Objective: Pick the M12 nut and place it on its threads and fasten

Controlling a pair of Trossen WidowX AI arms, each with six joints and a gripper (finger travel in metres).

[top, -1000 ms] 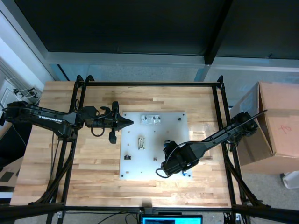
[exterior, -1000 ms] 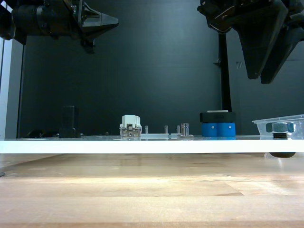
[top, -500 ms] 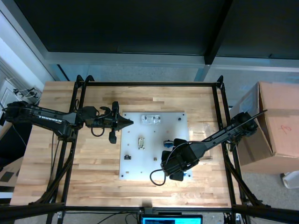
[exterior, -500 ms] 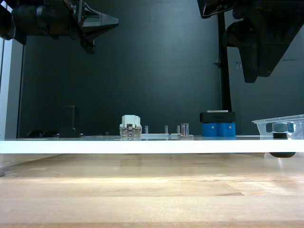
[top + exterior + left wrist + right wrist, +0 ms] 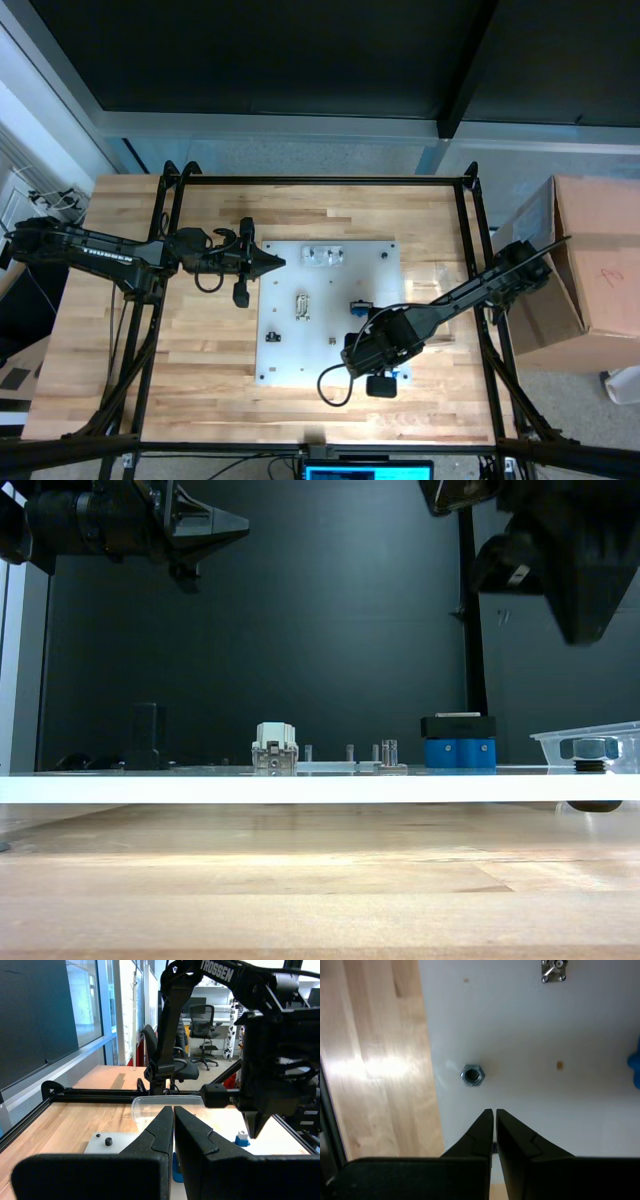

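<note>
Low view: nut on stud, bore vertical; right gripper above, left gripper far-left, all fingers closed.

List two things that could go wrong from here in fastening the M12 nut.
1. The M12 nut sits on its stud with ribs showing beneath, while the right gripper is shut, empty, high above the white board: the nut may end up loose.
2. Coming down shut and offset, that gripper could knock the nut askew or hit the clear tray behind it.
The left gripper, shut, hovers over the board's left edge, away from the nut.
</note>
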